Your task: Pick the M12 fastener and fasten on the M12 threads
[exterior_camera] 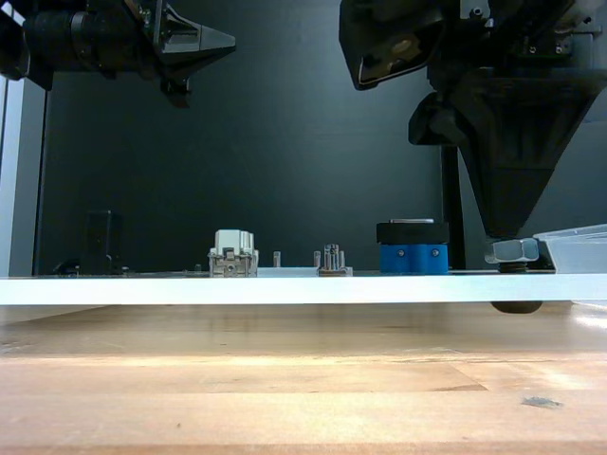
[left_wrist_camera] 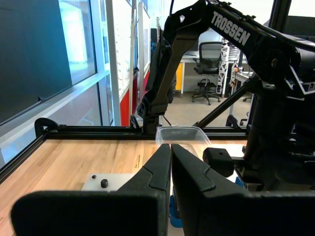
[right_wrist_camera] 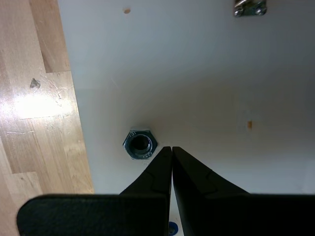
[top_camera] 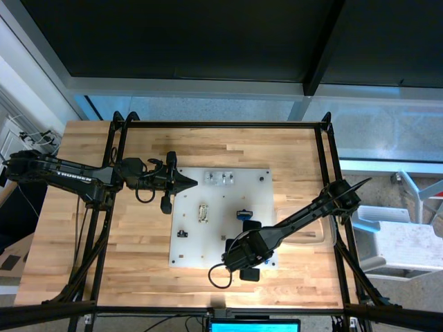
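Two-arm station with the white board (top_camera: 208, 242) lying on the wooden desk (top_camera: 104, 235). The right claw (right_wrist_camera: 171, 147) pointed straight down over the board's near right edge. Its two fingers were pressed together along their length and held nothing between them. The M12 nut (right_wrist_camera: 140, 144), a small silver hexagon with a dark bore, lay just beside the closed tips, on the side towards the board's edge and the bare desk. In the low view the nut sat on top of its stud (exterior_camera: 515, 267), with a short length of black showing beneath it, and the claw's tip stood directly above the nut; actual contact cannot be told. The clear tray (exterior_camera: 579, 251) stood behind the nut, to the right. In the high view the right arm covered the nut. The left claw (left_wrist_camera: 171, 146) was held high above the board's far left edge, aimed inward, with its fingers closed together on nothing.
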Robot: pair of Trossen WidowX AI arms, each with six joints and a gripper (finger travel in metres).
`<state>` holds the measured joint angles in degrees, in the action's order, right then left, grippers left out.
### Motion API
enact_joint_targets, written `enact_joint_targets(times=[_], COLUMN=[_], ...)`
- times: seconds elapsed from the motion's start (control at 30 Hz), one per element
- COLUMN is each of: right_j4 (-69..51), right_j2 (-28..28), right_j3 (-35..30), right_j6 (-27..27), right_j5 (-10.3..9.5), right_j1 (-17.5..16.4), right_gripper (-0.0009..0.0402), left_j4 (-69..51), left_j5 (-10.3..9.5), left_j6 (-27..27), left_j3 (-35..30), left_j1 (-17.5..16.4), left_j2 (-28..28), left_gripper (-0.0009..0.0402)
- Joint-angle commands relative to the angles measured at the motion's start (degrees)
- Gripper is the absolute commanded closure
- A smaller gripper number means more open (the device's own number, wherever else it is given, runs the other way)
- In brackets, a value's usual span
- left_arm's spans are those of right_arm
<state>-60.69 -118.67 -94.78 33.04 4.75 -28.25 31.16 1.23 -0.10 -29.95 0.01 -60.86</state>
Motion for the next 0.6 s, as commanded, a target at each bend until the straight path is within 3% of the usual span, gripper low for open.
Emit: enact_joint_targets(times=[0.03,0.33,0.43,0.47,0.5,0.57,0.6], right_j4=[0.13,0.37,1.03,1.57,2.29,2.91,2.93], right_j2=[0.02,0.02,0.02,0.04,0.04,0.22,0.33], right_j3=[0.15,1.14,1.42,1.44,1.44,1.44,1.44], right_j6=[-0.13,-0.39,-0.55,-0.9,-2.29,-7.17,-8.87], right_j5=[-0.02,-0.07,-1.07,-3.06,-6.58,-16.79,-20.17], right_j1=[-0.02,-0.04,-0.07,-0.09,-0.09,-0.07,-0.09], right_gripper=[0.0393,0.0393,0.0393,0.0393,0.0393,0.0393,0.0393], left_j4=[0.02,0.0,0.0,0.0,0.02,0.02,0.0], left_j5=[0.02,0.02,0.02,0.02,0.02,0.02,0.02], left_j6=[0.0,0.0,0.0,0.0,0.0,0.0,0.0], left_j3=[0.0,0.0,0.0,0.0,0.0,0.0,0.0], left_j1=[0.0,0.0,0.0,0.0,-0.02,0.0,0.0], left_j2=[0.0,0.0,0.0,0.0,0.0,0.0,0.0], left_gripper=[0.0393,0.0393,0.0393,0.0393,0.0393,0.0393,0.0393])
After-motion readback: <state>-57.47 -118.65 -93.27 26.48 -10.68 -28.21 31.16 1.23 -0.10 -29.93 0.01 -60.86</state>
